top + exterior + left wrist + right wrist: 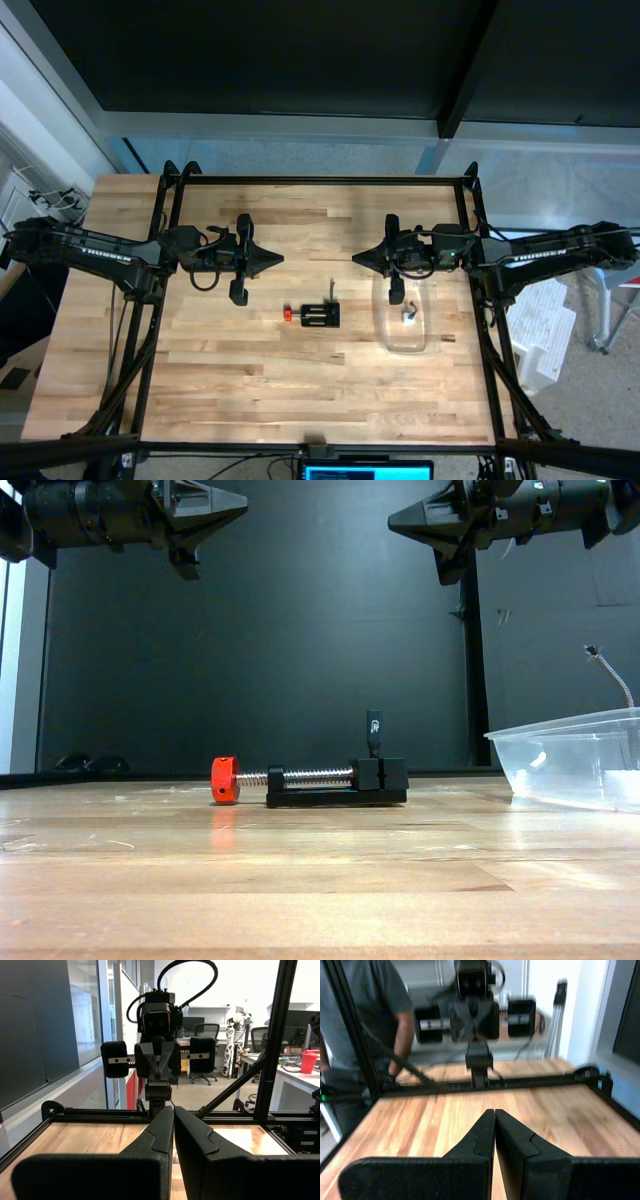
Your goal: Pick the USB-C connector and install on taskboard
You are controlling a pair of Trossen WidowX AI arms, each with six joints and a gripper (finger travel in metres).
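— Two arms (90, 250), status?
— Both stretched level, high over the table (250, 380), tips facing. Left gripper (278, 260) at the taskboard's (318, 316) 10 o'clock, right gripper (357, 258) at 2 o'clock. Each pair of fingers (160, 1130) pressed together.
— USB-C connector (373, 730)?
— Upright on the taskboard's 3 o'clock end, opposite the orange knob (225, 779). Clear tray (560, 745) beyond, at 3 o'clock.

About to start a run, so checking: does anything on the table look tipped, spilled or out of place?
Nothing stands out. The taskboard sits flat mid-table, the clear tray upright beside it; left gripper and right gripper hang high above, jaws shut.
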